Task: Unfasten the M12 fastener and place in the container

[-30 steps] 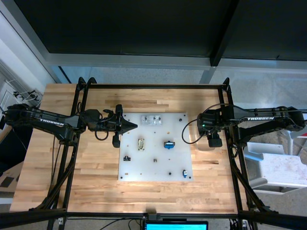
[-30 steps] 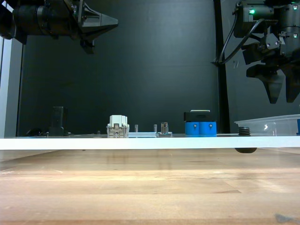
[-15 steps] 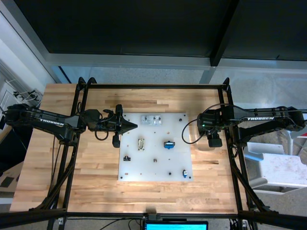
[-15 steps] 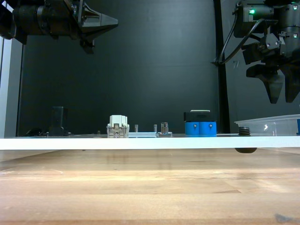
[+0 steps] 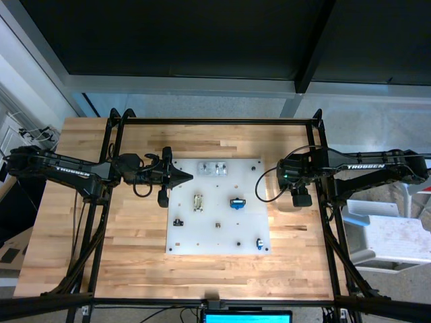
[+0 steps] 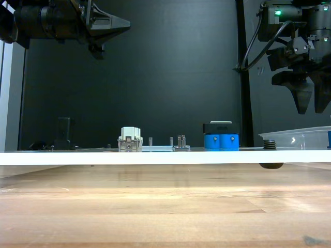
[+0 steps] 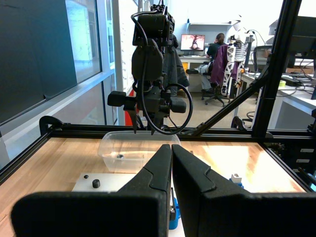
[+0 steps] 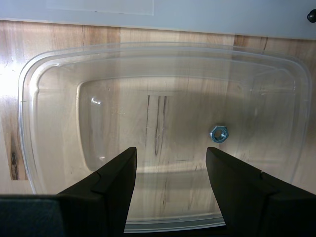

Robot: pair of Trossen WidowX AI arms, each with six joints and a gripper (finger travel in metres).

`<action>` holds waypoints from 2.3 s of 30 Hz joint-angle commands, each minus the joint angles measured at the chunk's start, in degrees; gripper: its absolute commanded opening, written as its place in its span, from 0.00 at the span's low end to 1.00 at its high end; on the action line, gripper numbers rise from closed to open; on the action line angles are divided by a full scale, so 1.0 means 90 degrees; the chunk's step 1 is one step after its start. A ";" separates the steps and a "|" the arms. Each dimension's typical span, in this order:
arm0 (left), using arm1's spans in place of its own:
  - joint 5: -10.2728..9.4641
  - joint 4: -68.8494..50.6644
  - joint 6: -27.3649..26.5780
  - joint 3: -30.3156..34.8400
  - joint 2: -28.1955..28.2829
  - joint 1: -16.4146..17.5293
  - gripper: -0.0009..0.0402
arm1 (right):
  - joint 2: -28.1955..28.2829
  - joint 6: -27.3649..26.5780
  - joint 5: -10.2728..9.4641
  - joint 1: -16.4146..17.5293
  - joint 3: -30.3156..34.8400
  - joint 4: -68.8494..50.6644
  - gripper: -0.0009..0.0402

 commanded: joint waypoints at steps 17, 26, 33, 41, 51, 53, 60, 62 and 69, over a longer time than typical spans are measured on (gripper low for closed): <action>0.0000 0.0002 0.0002 0.0002 0.0002 0.0002 0.02 | 0.0000 0.0000 0.0000 0.0002 0.0002 0.0049 0.49; 0.0000 0.0002 0.0002 0.0002 0.0002 0.0000 0.02 | 0.0000 0.0000 0.0000 0.0002 0.0002 0.0051 0.49; 0.0000 0.0002 0.0002 0.0002 0.0002 0.0000 0.02 | 0.0000 0.0000 0.0000 0.0002 0.0002 0.0049 0.49; 0.0002 0.0002 0.0002 0.0002 0.0002 0.0000 0.02 | 0.0000 0.0000 0.0000 0.0002 0.0002 0.0051 0.49; 0.0000 0.0005 0.0002 0.0002 0.0002 0.0000 0.02 | 0.0000 0.0000 0.0000 0.0002 0.0002 0.0061 0.49; 0.0000 0.0002 0.0002 0.0002 0.0002 0.0002 0.02 | 0.0000 0.0000 0.0000 0.0002 0.0002 0.0068 0.49; 0.0000 0.0002 0.0002 0.0002 0.0002 0.0002 0.02 | 0.0000 0.0000 0.0000 0.0002 0.0002 0.0151 0.49; 0.0000 0.0002 0.0002 0.0002 0.0002 0.0000 0.02 | 0.0000 -0.0002 0.0000 0.0002 0.0002 0.0172 0.49; 0.0000 0.0002 0.0002 0.0002 0.0002 0.0000 0.02 | 0.0000 0.0000 0.0000 0.0002 0.0002 0.0189 0.49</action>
